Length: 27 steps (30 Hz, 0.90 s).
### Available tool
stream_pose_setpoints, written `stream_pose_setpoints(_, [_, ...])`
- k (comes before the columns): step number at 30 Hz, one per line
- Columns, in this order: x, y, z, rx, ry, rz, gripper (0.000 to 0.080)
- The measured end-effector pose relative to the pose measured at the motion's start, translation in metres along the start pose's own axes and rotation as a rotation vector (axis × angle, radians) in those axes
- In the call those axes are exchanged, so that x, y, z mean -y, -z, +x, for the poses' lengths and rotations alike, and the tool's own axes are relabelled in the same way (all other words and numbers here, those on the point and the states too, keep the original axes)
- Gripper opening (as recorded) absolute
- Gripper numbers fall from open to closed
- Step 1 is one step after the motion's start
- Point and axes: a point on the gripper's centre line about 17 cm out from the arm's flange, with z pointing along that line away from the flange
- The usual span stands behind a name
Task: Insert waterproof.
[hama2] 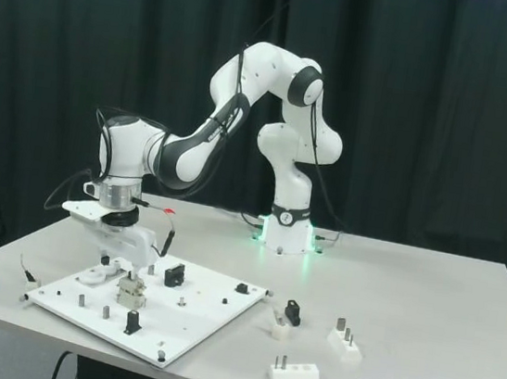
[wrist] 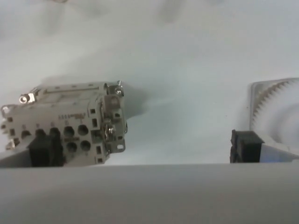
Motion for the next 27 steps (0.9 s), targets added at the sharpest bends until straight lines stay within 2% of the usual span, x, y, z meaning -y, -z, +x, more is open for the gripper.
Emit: stream_pose_setpoints(27, [-0.0017, -0.0021, 0.0004, -0.008, -0.001, -0.001, 0.0800])
